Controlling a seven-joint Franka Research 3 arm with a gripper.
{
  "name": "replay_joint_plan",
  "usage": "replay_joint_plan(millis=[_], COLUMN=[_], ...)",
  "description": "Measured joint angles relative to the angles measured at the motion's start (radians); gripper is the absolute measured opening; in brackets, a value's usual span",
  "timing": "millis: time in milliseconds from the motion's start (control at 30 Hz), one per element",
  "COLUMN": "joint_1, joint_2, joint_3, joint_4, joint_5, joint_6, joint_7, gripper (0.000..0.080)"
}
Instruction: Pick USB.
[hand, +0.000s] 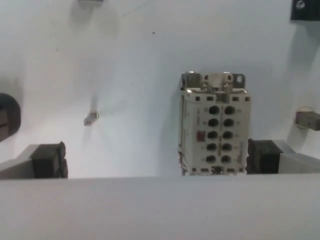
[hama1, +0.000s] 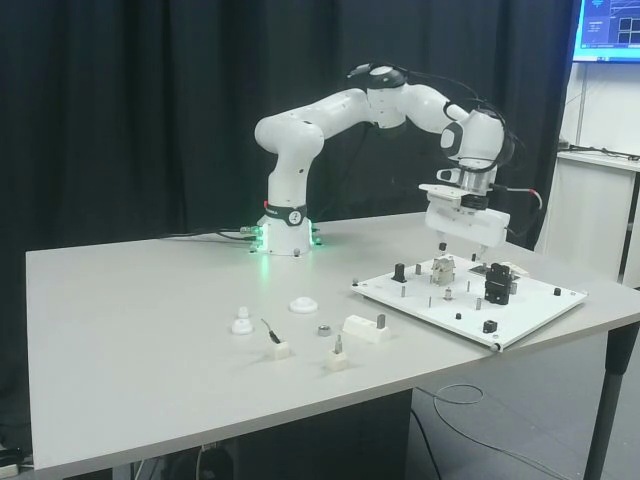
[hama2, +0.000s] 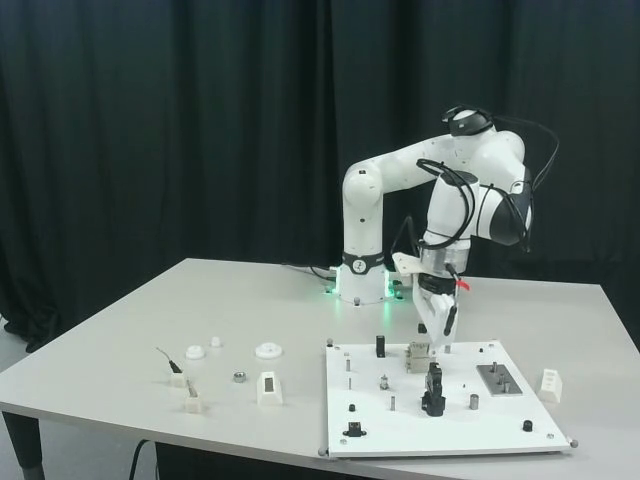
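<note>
I take the USB (hama1: 337, 347) to be the small grey plug standing in a white block near the table's (hama1: 130, 300) front edge, though it is too small to be sure. Its long axis is upright and its free end points straight up. It sits off the white board (hama1: 530, 315), between a block with a thin wire (hama1: 277, 345) and a larger white block with a dark slot (hama1: 365, 327).

The gripper (hama1: 462, 245) is well apart from it, hanging over the board's far side with its fingers spread wide and holding nothing.

The wrist view shows what the room views cannot. A connector (hand: 215, 130) with two rows of dark holes lies between the fingers (hand: 47, 160), just beside the one on its side. A small peg (hand: 91, 118) stands on the bare board. The USB does not appear there at all.

The second room view shows the USB (hama2: 190, 392) nearest the front edge, with the wire block (hama2: 177, 375) just behind it. There the gripper (hama2: 436, 325) hangs just above the connector (hama2: 417, 357).
</note>
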Motion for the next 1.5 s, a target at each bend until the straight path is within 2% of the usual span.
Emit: replay_joint_plan(millis=[1000, 1200, 1500], joint_1=[0.008, 0.005, -0.021], joint_2=[0.001, 0.001, 0.001], joint_3=[-0.008, -0.008, -0.008], joint_4=[-0.001, -0.001, -0.003], joint_5=[-0.013, -0.034, -0.088], joint_6=[0.011, 0.032, 0.099], joint_7=[0.003, -0.003, -0.074], gripper=[0.0800, 0.0800, 0.0800])
